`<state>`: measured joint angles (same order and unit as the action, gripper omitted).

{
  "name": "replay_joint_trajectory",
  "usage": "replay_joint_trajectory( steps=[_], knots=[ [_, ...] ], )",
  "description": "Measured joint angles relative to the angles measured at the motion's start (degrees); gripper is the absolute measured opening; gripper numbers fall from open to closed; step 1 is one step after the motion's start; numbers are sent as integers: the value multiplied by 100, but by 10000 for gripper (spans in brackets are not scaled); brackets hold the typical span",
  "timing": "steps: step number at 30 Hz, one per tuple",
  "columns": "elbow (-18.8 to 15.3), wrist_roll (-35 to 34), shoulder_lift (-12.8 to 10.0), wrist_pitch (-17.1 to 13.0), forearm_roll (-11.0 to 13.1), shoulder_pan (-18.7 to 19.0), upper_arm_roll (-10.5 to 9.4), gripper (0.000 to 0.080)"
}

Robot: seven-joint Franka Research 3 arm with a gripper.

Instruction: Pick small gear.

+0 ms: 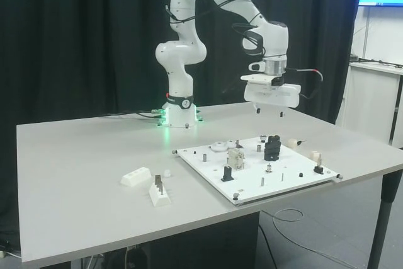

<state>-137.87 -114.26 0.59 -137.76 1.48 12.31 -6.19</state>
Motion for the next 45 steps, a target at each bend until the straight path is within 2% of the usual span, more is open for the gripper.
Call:
replay_joint_trajectory(
  steps=[10, 26, 33, 45],
  knots=[
    [62, 53, -10, -32, -447, -245, 82, 800],
    [191, 129, -2, -39, -955, -1098, 105, 800],
    [197, 173, 41, -20, -1000, -1441, 159, 800],
    [197, 556, 146, 189, -1051, -2081, 436, 800]
  ],
)
